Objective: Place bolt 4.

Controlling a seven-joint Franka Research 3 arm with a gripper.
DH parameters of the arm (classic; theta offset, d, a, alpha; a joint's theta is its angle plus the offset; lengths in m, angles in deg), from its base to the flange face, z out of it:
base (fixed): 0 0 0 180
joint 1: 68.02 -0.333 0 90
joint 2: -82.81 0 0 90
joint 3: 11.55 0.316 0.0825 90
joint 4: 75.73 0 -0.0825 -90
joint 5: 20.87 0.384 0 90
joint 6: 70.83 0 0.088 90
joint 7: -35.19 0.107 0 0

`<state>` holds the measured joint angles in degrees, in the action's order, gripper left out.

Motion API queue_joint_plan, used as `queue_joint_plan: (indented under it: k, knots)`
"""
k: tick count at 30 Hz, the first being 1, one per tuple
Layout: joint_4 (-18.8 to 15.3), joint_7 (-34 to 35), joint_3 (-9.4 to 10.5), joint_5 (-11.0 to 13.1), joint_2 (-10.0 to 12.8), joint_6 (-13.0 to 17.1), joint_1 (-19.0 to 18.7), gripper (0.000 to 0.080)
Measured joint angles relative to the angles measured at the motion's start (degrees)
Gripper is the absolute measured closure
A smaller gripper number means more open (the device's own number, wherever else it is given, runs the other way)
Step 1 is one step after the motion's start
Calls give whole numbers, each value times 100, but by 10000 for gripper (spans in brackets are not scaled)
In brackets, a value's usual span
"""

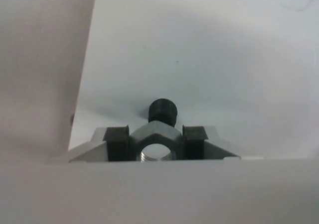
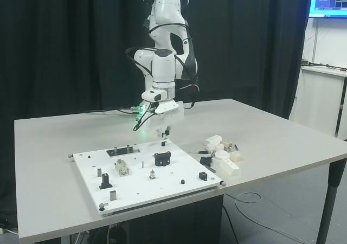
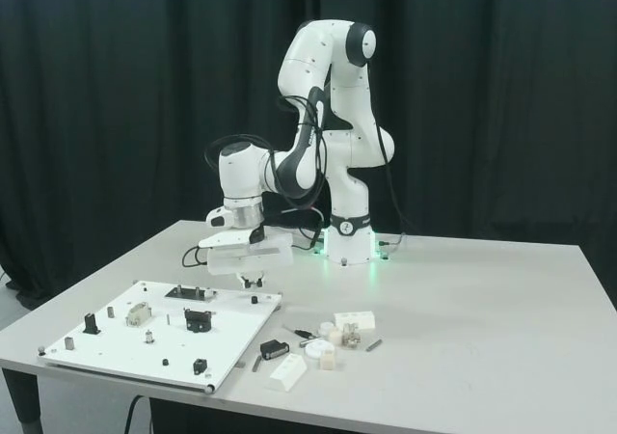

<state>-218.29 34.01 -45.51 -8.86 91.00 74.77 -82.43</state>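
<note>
The white arm's two-fingered tool (image 1: 158, 145), pinching a black-headed bolt (image 1: 162, 111), hovers above the flat white assembly board (image 2: 162, 187), placement seemingly unfinished.

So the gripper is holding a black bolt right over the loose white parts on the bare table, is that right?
Not quite. The gripper does hold the black bolt, but it hangs over the far corner of the white board, not over the loose white parts, which lie beside the board on the grey table. Both room views show this.
</note>
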Motion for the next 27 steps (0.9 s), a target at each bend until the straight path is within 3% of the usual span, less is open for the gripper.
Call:
queue_joint_plan:
  k: [12,27]
  knots:
    - [0,209,0,-50,0,-54,-90,578]
    - [13,497,0,-282,0,-54,-137,578]
